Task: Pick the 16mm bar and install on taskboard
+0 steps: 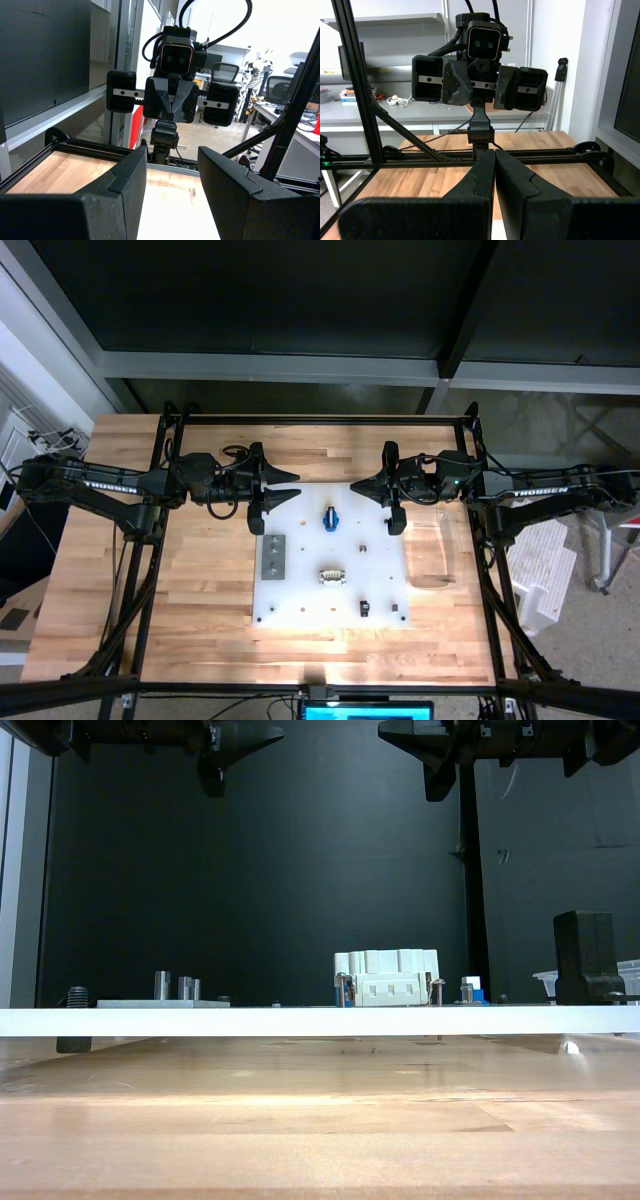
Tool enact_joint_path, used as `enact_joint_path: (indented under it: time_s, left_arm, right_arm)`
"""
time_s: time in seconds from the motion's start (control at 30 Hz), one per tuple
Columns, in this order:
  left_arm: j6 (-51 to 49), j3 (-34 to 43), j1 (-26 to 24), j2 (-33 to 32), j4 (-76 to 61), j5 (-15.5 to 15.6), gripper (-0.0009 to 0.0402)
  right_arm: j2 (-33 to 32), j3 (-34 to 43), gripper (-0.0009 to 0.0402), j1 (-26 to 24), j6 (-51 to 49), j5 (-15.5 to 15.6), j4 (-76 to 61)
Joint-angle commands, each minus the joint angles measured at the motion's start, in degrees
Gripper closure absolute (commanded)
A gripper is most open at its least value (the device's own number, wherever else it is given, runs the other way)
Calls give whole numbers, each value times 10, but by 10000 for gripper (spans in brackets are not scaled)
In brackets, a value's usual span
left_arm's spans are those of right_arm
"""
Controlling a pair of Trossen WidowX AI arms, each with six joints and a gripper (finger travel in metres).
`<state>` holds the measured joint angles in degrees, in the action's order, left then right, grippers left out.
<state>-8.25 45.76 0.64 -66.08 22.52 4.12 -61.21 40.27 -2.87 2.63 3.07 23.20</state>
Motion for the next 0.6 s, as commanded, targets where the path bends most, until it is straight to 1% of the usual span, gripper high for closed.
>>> enact_joint_path:
  time_s: [0.03, 0.17, 0.33, 0.5, 0.53, 0.6]
  left_arm:
    - [1, 0, 0, 0, 0, 0, 256]
    - [2, 0, 0, 0, 0, 0, 265]
    - [11, 0, 0, 0, -13, 0, 290]
    - [24, 0, 0, 1, -30, -3, 335]
    - [26, 0, 0, 2, -34, -7, 347]
    - [31, 0, 0, 8, -40, -26, 373]
  right_arm:
    - [0, 0, 393, 0, 0, 0, 0]
    - [0, 0, 393, 0, 0, 0, 0]
    - [0, 0, 393, 0, 0, 0, 0]
    - [0, 0, 393, 0, 0, 0, 0]
    - [0, 0, 393, 0, 0, 0, 0]
    - [0, 0, 393, 0, 0, 0, 0]
